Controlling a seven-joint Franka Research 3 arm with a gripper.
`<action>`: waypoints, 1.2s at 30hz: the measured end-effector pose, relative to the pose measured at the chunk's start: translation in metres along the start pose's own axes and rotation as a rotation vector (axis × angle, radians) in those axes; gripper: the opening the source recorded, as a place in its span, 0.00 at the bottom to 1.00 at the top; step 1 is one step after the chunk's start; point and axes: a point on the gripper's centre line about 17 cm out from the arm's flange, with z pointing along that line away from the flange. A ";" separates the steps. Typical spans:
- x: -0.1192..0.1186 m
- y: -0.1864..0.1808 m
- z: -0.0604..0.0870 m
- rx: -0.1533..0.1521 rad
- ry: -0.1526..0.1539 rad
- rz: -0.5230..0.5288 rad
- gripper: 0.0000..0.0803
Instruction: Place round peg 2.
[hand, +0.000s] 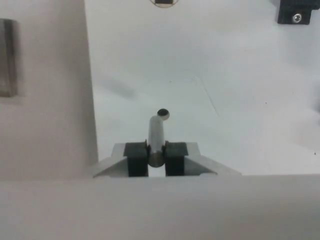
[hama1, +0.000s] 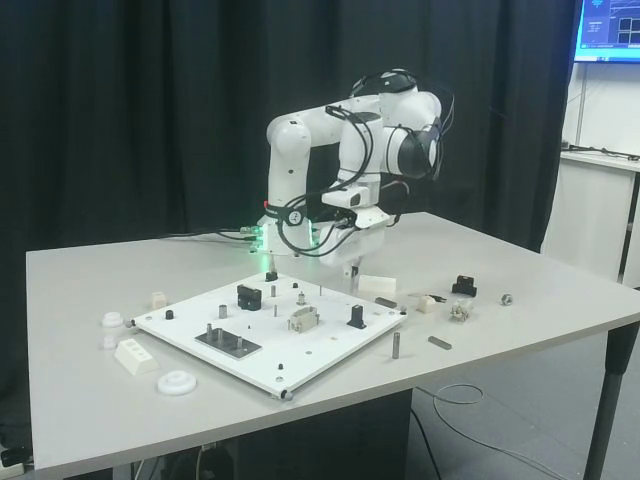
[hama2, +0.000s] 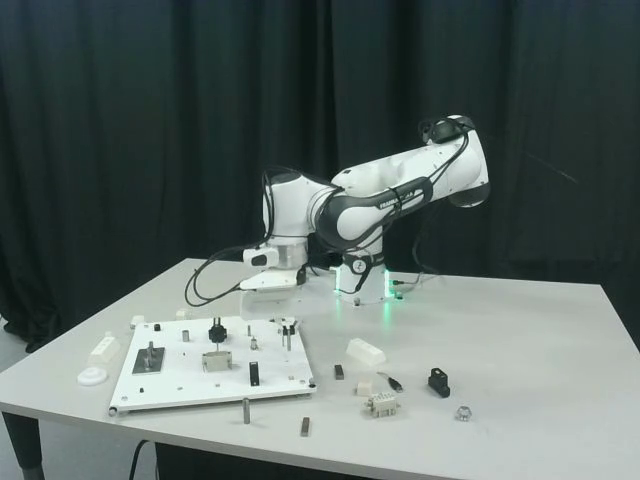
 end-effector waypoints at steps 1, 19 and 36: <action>0.000 0.000 -0.002 -0.001 -0.001 0.000 0.09; 0.001 -0.002 -0.010 -0.017 -0.018 -0.005 0.09; 0.002 -0.004 -0.011 -0.019 -0.019 0.000 0.09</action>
